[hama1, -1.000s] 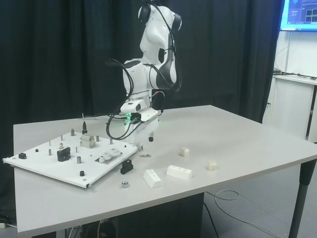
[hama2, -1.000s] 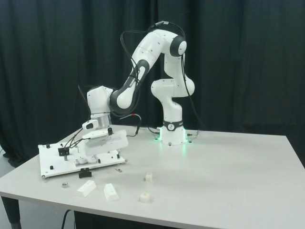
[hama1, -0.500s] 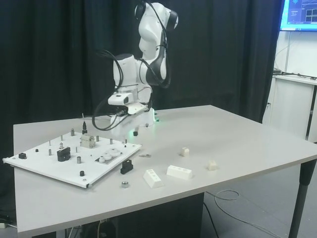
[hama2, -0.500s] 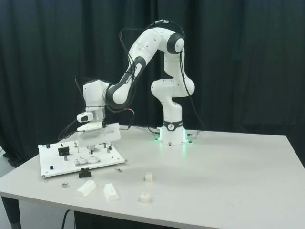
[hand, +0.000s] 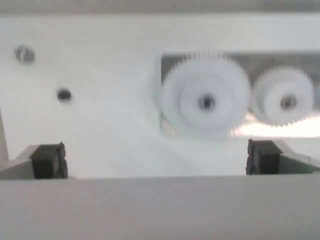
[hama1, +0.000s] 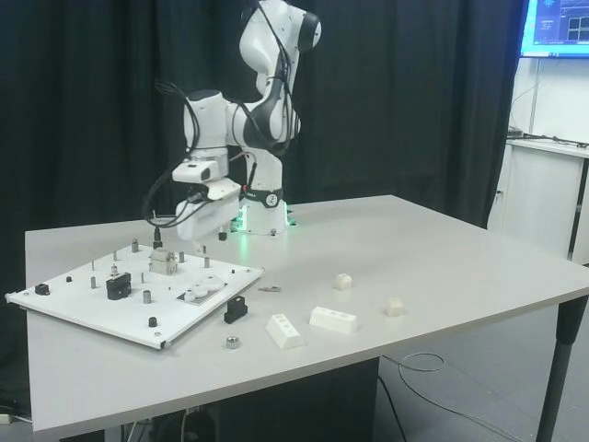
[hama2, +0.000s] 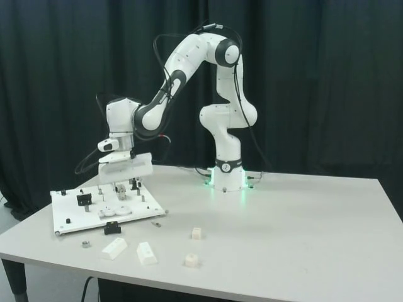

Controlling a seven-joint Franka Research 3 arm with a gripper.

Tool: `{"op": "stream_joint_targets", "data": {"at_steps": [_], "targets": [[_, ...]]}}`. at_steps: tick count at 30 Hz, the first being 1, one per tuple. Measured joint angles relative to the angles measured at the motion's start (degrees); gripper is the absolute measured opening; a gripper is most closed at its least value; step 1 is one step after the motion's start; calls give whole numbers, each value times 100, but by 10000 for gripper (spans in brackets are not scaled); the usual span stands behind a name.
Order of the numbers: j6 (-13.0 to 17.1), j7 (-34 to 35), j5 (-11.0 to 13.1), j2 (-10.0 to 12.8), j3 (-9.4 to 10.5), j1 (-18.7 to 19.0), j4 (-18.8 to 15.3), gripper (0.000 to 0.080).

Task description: Remove waterproof.

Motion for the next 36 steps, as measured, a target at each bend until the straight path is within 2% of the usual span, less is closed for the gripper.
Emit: {"op": "stream_joint_targets", "data": {"at_steps": [11, 20, 28, 36], "targets": [[67, -550, -88, -32, -575, -4, -127, 800], [182, -1002, -95, -21, -925, -22, -232, 800], [419, -1278, -95, -21, -1066, -55, -412, 800], [676, -1450, -95, -21, -1086, -116, -606, 800]]}}
